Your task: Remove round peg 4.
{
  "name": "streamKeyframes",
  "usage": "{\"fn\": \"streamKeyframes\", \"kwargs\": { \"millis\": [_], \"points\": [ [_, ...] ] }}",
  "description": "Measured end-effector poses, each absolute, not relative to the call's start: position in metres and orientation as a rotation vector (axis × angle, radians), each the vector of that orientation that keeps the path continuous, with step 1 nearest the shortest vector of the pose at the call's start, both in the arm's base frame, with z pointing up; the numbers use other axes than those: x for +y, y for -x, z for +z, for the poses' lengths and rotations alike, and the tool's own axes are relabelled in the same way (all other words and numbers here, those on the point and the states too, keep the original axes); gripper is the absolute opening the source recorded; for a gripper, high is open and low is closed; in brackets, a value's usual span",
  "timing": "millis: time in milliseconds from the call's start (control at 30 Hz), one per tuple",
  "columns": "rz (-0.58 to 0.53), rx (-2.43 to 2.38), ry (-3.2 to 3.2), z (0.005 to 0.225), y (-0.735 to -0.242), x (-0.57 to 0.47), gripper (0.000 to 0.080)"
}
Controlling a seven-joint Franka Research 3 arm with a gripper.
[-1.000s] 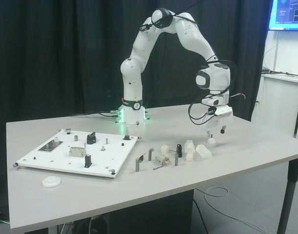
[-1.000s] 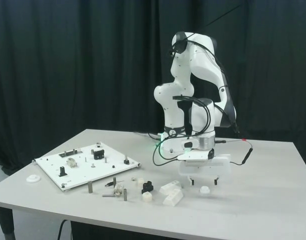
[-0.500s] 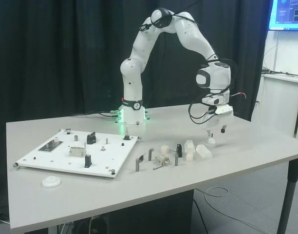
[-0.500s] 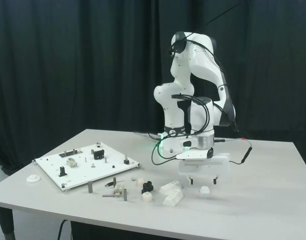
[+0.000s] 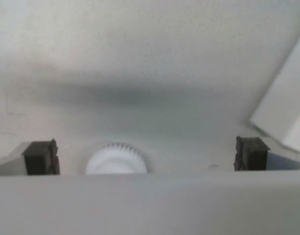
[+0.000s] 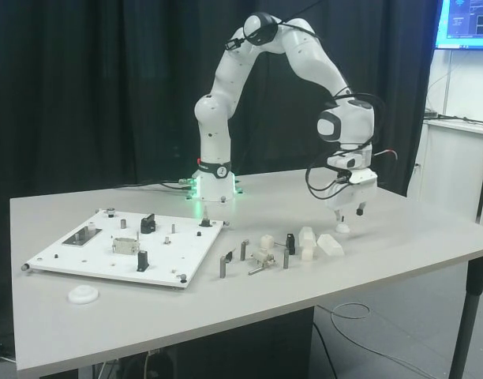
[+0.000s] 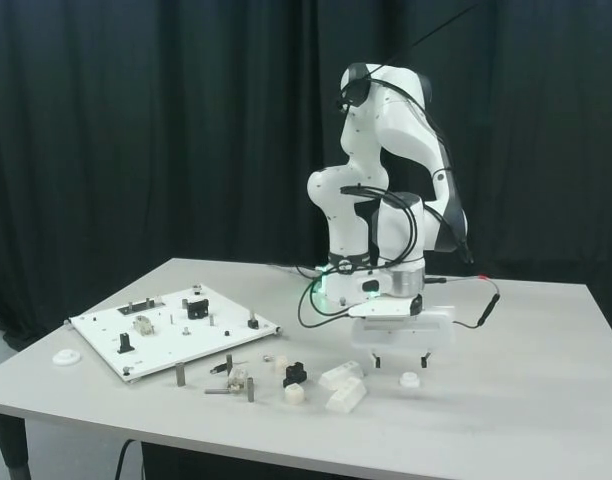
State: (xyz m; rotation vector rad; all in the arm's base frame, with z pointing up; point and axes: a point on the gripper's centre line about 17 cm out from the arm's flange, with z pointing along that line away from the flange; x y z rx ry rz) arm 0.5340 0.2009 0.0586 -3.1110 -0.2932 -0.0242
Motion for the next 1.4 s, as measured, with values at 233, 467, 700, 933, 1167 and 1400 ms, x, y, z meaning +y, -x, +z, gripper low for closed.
{"fn": "streamKeyframes", "kwargs": {
  "millis": [233,467,700,933,1167,1400],
  "points": [
    [-0.029,-0.326,3.144,0.061,-0.54,0.182,0.08],
    [0.002,-0.375,3.193,0.065,-0.544,0.146,0.08],
    [0.056,-0.426,3.227,0.077,-0.546,0.101,0.08],
    [0.118,-0.483,3.233,0.092,-0.543,0.053,0.08],
    [0.172,-0.542,3.223,0.101,-0.536,0.003,0.08],
    [0.226,-0.59,3.205,0.104,-0.522,-0.047,0.08]
  ]
}}
